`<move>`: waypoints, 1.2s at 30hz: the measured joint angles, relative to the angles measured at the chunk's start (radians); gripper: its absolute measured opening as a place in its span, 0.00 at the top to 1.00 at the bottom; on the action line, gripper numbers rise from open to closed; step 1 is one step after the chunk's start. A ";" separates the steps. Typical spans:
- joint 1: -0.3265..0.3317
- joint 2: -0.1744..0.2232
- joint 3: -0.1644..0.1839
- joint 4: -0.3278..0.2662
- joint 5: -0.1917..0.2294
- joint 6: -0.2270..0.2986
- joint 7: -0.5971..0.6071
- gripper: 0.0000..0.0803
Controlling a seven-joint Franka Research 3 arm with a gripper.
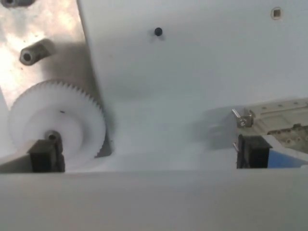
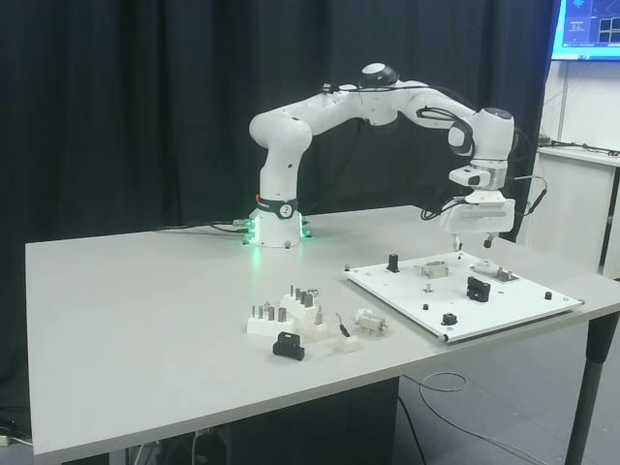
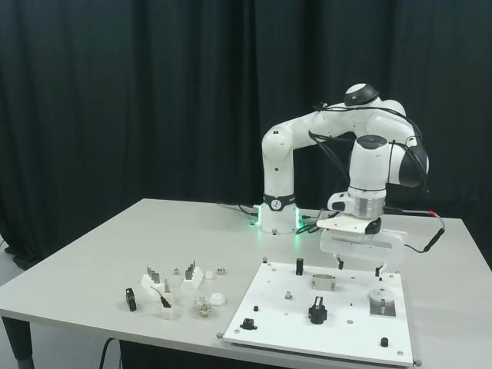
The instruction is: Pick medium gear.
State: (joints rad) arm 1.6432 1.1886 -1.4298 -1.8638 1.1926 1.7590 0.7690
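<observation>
White arm (image 3: pixel 307 131) arches from its base, wrist pointing down over board's (image 3: pixel 269 323) far right corner | gripper (image 1: pixel 147 154) released, fingers spread, holding nothing | white gear (image 1: pixel 57 120) on metal plate (image 1: pixel 43 38), beside one fingertip | wrist view alone shows gear teeth and plate's pegs.

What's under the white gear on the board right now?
The gear sits on a grey metal plate fixed to the white board, on a peg through its hub. The plate area beneath the gear is hidden.
</observation>
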 joint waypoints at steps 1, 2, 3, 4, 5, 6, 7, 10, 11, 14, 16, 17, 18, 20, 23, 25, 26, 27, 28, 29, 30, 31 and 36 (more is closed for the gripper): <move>0.000 0.000 -0.001 -0.001 -0.001 0.000 -0.001 0.00; 0.000 0.000 -0.002 -0.001 -0.001 0.000 -0.003 0.00; 0.000 0.000 -0.003 -0.002 -0.002 0.000 -0.004 0.00; 0.000 0.000 -0.004 -0.003 -0.002 0.000 -0.006 0.00; 0.000 0.000 -0.004 -0.005 -0.002 0.001 -0.008 0.00; 0.000 0.000 -0.005 -0.006 -0.002 0.001 -0.010 0.00; 0.000 0.000 -0.006 -0.007 -0.002 0.002 -0.012 0.00; 0.000 0.000 -0.007 -0.011 -0.002 0.003 -0.016 0.00; 0.000 0.000 -0.008 -0.012 -0.002 0.004 -0.018 0.00; -0.001 0.000 -0.009 -0.015 -0.002 0.007 -0.023 0.00; -0.001 0.000 -0.011 -0.018 -0.003 0.011 -0.026 0.00; -0.001 0.000 -0.012 -0.020 -0.005 0.013 -0.027 0.00; -0.001 0.000 -0.013 -0.022 -0.008 0.014 -0.028 0.00; -0.001 0.000 -0.017 -0.026 -0.018 0.017 -0.029 0.00; -0.001 0.000 -0.024 -0.033 -0.032 0.017 -0.029 0.00; -0.001 0.000 -0.030 -0.041 -0.037 0.017 -0.027 0.00; -0.001 0.000 -0.034 -0.046 -0.039 0.017 -0.026 0.00; -0.001 0.000 -0.037 -0.052 -0.042 0.017 -0.024 0.00; -0.001 0.000 -0.041 -0.057 -0.045 0.017 -0.021 0.00; -0.001 0.000 -0.046 -0.063 -0.048 0.017 -0.018 0.00; 0.000 0.000 -0.050 -0.070 -0.051 0.017 -0.017 0.00; -0.001 0.000 -0.054 -0.076 -0.055 0.017 -0.017 0.00; -0.001 0.000 -0.073 -0.110 -0.088 0.023 -0.027 0.00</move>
State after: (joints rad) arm 1.6423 1.1886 -1.5023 -1.9741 1.1044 1.7819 0.7421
